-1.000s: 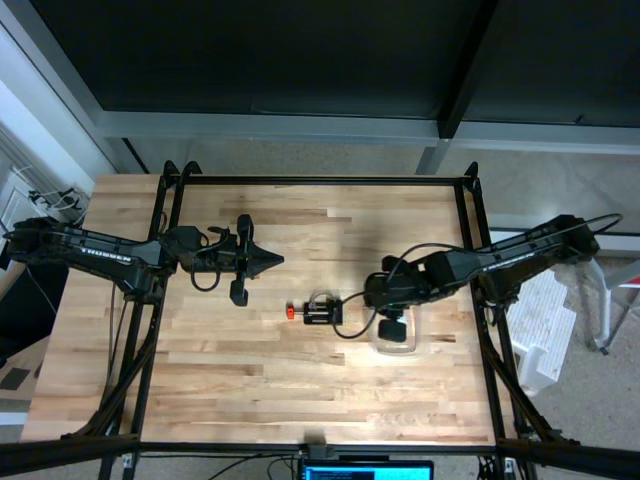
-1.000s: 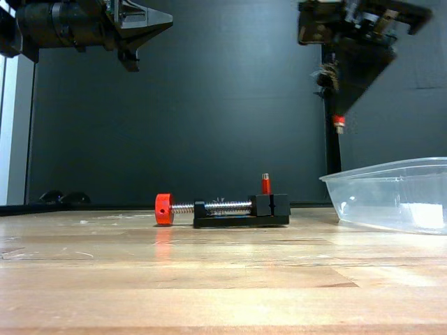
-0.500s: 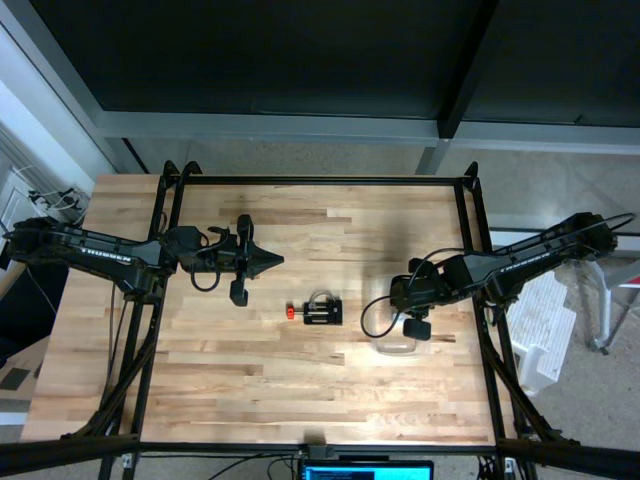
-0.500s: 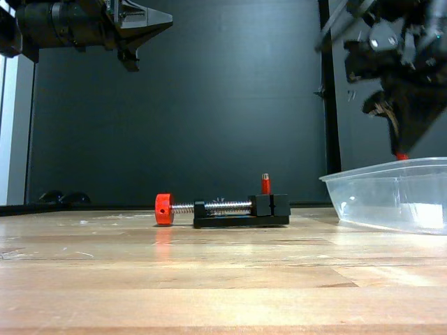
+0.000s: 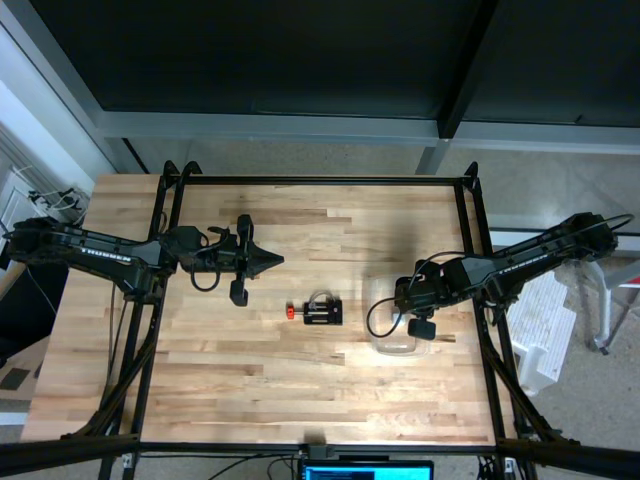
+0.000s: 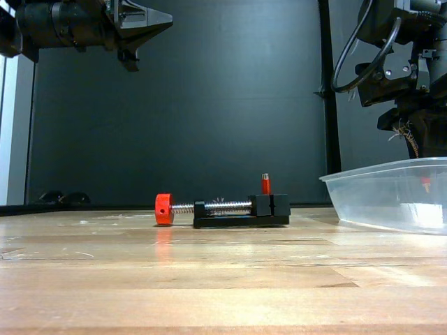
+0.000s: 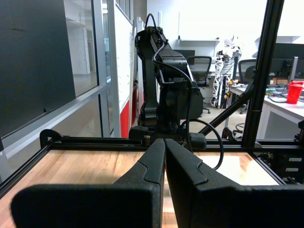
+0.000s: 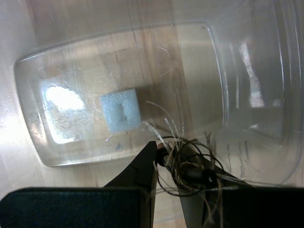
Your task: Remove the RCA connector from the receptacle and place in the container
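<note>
Right gripper (image 8: 165,151): over the last second it travels from high in the air, between the receptacle (image 6: 241,209) and the container (image 6: 377,202), to a position above the container's rim. It now sits lower, with its tip below the rim and inside the tray.

RCA connector (image 6: 425,183): its reddish end shows through the clear wall directly under the gripper tip and well above the tray floor, so it reads as carried rather than dropped. In the right wrist view the jaws stand nearly together, with frayed strands tangled around them and a small object pinched between. Judgement: they are clamped on the plug.

Container contents: a whitish foam square (image 8: 119,111) lies on the floor, just beside the gripper's line of descent.

Receptacle: it has not moved on the table (image 6: 209,279). A short red upright pin (image 6: 265,183) stays on the block.

Left gripper (image 7: 165,140): parked high over the table's left side with its jaws together — no change.

Meaning: extraction and transfer are done. Only the release remains, and the tip is low enough that the plug should land inside the tray.

Risk: the strands could snag the plug as the jaws part.
</note>
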Motion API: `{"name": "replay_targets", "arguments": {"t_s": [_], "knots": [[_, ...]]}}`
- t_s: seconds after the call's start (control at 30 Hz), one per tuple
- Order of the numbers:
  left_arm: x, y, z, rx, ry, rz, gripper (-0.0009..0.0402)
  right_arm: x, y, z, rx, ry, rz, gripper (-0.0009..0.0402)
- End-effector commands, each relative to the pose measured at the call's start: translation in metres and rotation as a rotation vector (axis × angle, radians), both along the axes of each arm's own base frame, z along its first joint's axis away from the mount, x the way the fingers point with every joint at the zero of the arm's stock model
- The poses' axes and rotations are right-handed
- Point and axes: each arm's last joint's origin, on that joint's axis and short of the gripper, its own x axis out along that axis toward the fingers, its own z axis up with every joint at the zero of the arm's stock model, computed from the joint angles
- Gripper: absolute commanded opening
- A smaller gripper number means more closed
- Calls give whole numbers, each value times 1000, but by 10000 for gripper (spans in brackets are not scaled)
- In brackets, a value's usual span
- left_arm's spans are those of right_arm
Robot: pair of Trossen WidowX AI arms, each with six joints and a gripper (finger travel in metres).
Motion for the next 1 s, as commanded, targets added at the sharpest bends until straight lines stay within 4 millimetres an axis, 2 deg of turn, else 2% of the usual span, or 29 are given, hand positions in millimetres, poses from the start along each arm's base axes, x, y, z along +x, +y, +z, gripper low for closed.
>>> {"name": "replay_targets", "arguments": {"t_s": [0.03, 0.47, 0.67, 0.8, 1.0], "knots": [[0, 0, 0, 0, -1, 0, 0, 0, 0, 0, 0, 0, 0, 49], [0, 0, 0, 0, -1, 0, 0, 0, 0, 0, 5, -2, -22, 101], [0, 0, 0, 0, -1, 0, 0, 3, 1, 5, 7, -15, -17, 112], [0, 0, 0, 0, -1, 0, 0, 12, 3, 23, -3, -77, 51, 93], [0, 0, 0, 0, -1, 0, 0, 31, 3, 70, -2, -231, 130, 25]]}}
